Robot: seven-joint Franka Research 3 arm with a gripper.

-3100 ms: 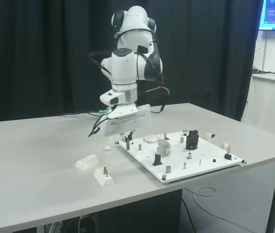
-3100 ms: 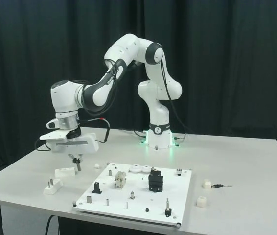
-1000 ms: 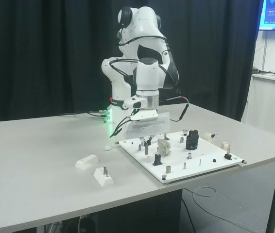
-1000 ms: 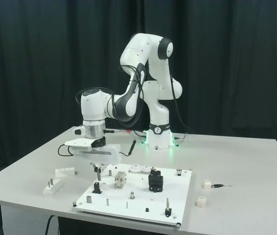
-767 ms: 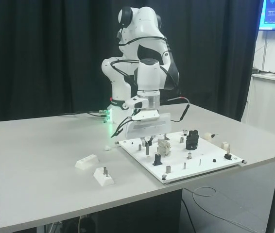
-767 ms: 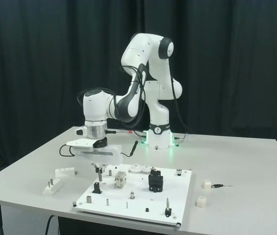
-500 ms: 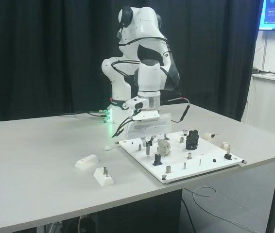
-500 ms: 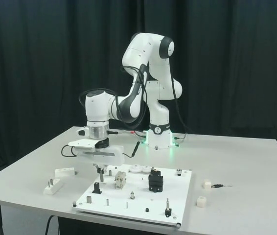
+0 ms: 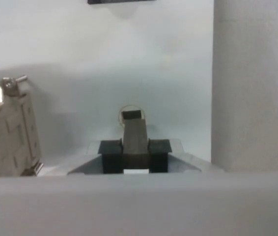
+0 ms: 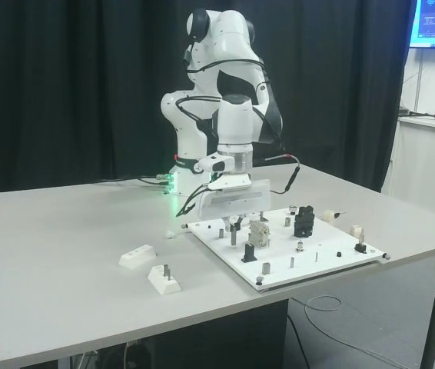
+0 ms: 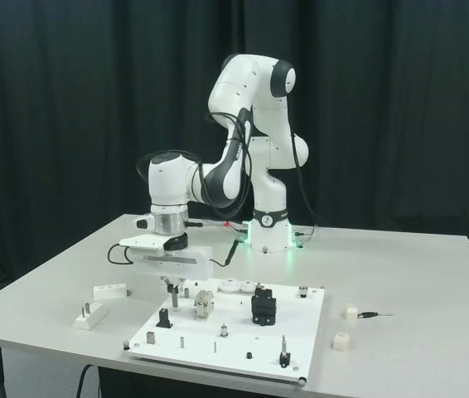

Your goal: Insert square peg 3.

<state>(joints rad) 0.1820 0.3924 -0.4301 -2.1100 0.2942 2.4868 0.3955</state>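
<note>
In the wrist view my gripper (image 9: 134,156) is shut on a grey square peg (image 9: 134,133), with a black finger (image 9: 110,155) on each side of it. The peg's lower end hangs just over a small square hole (image 9: 131,115) in the white board (image 9: 168,73); whether it touches the hole is unclear. From the first room view the gripper (image 10: 237,223) hovers low over the board's (image 10: 333,257) near-left part. From the second room view the gripper (image 11: 173,289) holds the peg (image 11: 174,298) upright over the board (image 11: 301,348), behind a small black holder (image 11: 164,317).
A pale connector block (image 9: 6,129) stands close beside the peg. A black block (image 11: 262,308) and several small pins stand on the board. Two white blocks (image 11: 109,292) (image 11: 89,316) lie on the grey table (image 11: 417,274) left of the board, and small white pieces (image 11: 341,341) lie to its right.
The arm has carried the peg from beside the white blocks on the table to above the board. Over the last second it crept a little further along the board.
</note>
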